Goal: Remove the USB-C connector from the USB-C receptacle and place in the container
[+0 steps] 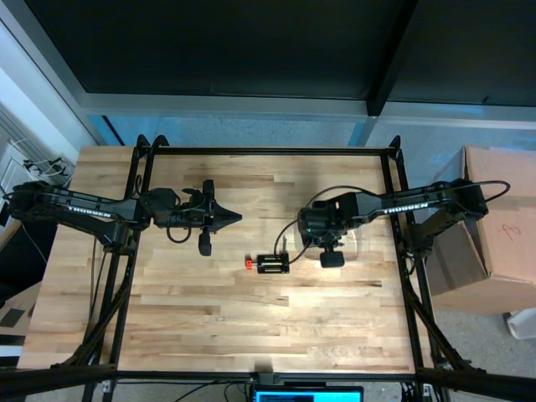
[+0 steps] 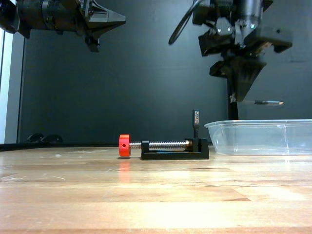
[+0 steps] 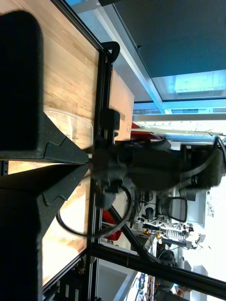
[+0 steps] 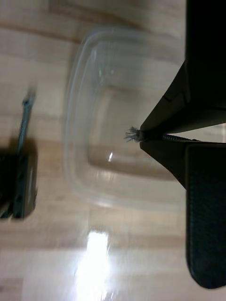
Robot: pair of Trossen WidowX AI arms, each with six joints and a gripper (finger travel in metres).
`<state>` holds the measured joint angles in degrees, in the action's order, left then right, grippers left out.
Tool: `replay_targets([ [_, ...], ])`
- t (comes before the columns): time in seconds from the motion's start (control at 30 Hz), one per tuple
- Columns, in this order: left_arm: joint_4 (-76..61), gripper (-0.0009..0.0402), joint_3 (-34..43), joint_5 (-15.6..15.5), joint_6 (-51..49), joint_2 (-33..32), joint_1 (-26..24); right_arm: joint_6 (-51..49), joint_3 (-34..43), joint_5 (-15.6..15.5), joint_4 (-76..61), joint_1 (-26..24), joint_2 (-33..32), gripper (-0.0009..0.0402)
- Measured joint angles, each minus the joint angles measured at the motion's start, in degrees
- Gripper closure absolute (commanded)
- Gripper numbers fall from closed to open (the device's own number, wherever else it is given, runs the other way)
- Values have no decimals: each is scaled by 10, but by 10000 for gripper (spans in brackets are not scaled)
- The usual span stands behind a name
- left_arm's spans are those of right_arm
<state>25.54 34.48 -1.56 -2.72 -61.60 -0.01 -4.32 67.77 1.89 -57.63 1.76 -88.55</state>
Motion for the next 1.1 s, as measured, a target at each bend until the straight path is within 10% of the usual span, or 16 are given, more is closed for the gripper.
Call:
replay_targets([
  [0.23,0,393,0,0,0,0,0,-12,-57,0,28,-19,0,378],
  [0.67,0,393,0,0,0,0,0,-7,-83,-10,50,-19,18,211],
  [1.1,0,393,0,0,0,0,0,34,-85,0,227,-19,191,278],
])
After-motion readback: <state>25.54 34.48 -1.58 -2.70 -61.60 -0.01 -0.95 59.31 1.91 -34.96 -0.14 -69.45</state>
